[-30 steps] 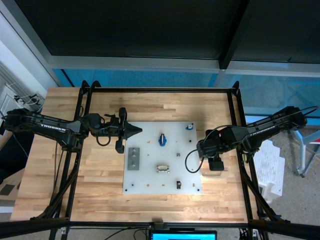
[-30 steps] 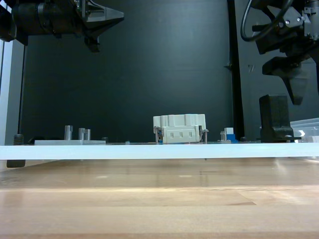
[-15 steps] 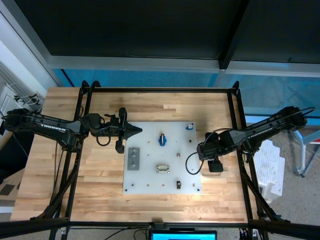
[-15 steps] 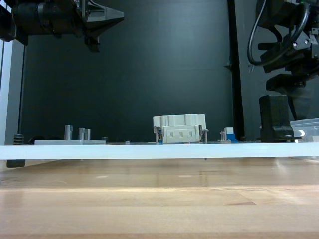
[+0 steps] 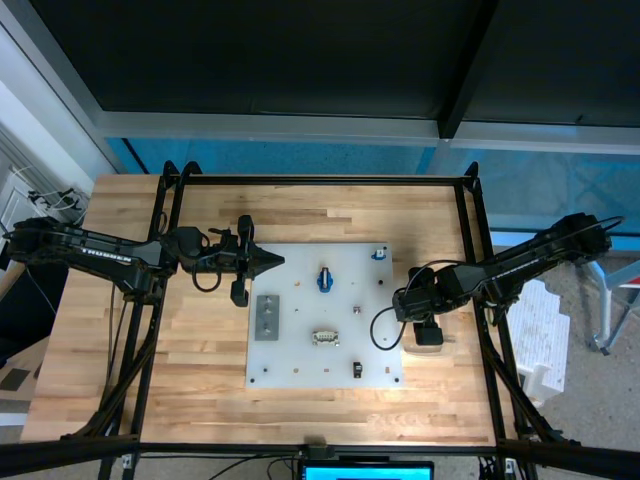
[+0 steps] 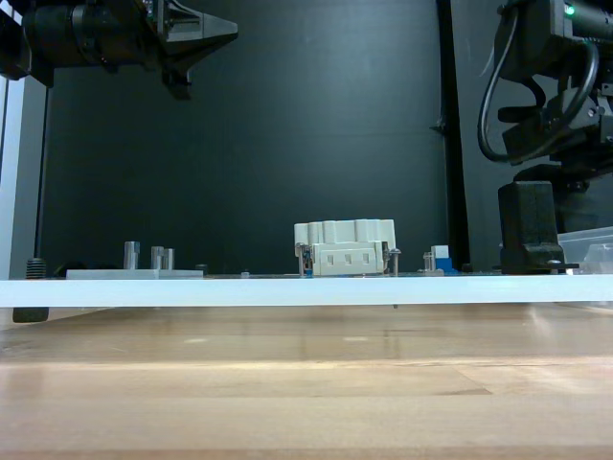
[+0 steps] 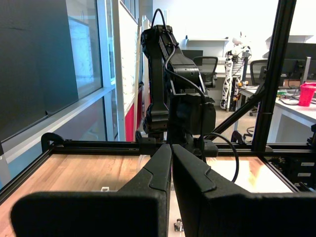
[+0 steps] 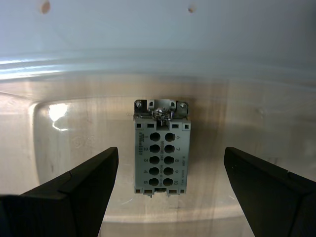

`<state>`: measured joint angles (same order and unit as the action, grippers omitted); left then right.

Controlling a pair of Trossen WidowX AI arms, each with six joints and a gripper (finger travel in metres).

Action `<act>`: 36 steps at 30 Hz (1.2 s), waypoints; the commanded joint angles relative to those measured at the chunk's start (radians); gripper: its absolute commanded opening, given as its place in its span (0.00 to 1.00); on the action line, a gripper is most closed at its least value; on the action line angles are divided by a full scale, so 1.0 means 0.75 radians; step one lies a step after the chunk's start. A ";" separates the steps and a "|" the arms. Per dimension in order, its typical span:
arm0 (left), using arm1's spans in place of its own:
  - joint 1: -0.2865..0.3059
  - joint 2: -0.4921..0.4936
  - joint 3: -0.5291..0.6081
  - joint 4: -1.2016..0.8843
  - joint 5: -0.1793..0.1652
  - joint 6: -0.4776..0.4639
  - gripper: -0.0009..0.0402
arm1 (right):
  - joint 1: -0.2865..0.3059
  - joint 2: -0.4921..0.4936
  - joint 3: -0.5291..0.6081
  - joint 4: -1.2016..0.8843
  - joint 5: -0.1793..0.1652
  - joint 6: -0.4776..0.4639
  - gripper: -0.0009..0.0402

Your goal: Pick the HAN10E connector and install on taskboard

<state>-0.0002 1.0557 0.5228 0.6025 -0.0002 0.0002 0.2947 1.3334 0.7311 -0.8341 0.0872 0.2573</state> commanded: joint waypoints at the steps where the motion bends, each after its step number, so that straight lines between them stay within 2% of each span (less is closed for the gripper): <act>1: 0.000 0.000 0.000 0.000 0.000 0.000 0.02 | -0.001 0.000 -0.026 0.030 -0.001 0.002 0.74; 9: 0.000 0.000 0.000 0.000 0.000 0.000 0.02 | -0.001 0.000 -0.049 0.065 -0.001 0.030 0.70; 22: 0.000 0.000 0.000 0.000 0.000 0.000 0.02 | -0.003 0.049 -0.067 0.136 -0.013 0.019 0.56; 26: 0.001 0.000 0.000 0.000 0.000 0.000 0.02 | -0.003 0.047 -0.065 0.128 -0.017 0.014 0.49; 30: 0.000 0.000 0.000 0.000 0.000 0.000 0.02 | -0.003 0.047 -0.057 0.110 -0.046 -0.006 0.40; 36: 0.000 0.000 0.000 0.000 0.000 0.000 0.02 | -0.004 0.047 -0.056 0.111 -0.039 -0.005 0.25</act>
<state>-0.0002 1.0557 0.5228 0.6025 -0.0006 0.0002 0.2920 1.3693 0.6880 -0.7506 0.0525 0.2527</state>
